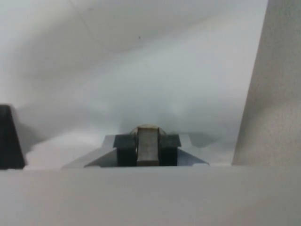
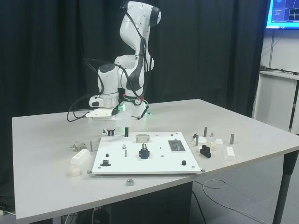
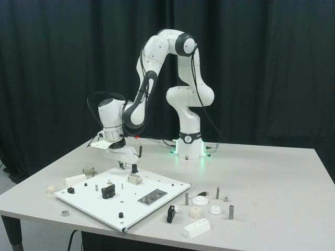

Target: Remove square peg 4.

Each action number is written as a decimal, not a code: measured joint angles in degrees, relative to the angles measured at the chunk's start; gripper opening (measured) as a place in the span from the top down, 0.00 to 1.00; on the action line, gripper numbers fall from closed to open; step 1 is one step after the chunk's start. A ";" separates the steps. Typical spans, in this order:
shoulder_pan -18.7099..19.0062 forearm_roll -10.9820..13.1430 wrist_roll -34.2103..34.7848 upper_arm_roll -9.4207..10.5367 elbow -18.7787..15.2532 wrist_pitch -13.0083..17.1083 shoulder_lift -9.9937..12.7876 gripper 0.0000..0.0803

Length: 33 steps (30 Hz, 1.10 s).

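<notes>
In the wrist view my gripper (image 1: 147, 151) is shut on a grey square peg (image 1: 147, 146), which stands upright between the two black fingers (image 1: 124, 149). The white board (image 1: 94, 94) lies just beneath. In the first room view the gripper (image 2: 110, 132) sits low over the far left corner of the white board (image 2: 154, 163). The second room view shows the gripper (image 3: 122, 165) at the board's (image 3: 157, 183) far edge. Whether the peg's lower end is in its hole or above it is hidden.
A black upright peg (image 2: 126, 131) stands on the board close beside the gripper. Also on the board are a black clamp (image 2: 144, 152) and a grey plate (image 2: 176, 145). White blocks (image 2: 80, 158) lie left of the board; loose pegs and white parts (image 2: 210, 141) lie to its right.
</notes>
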 joint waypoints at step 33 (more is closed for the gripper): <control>0.16 -0.24 1.50 -0.02 0.04 0.00 0.04 0.88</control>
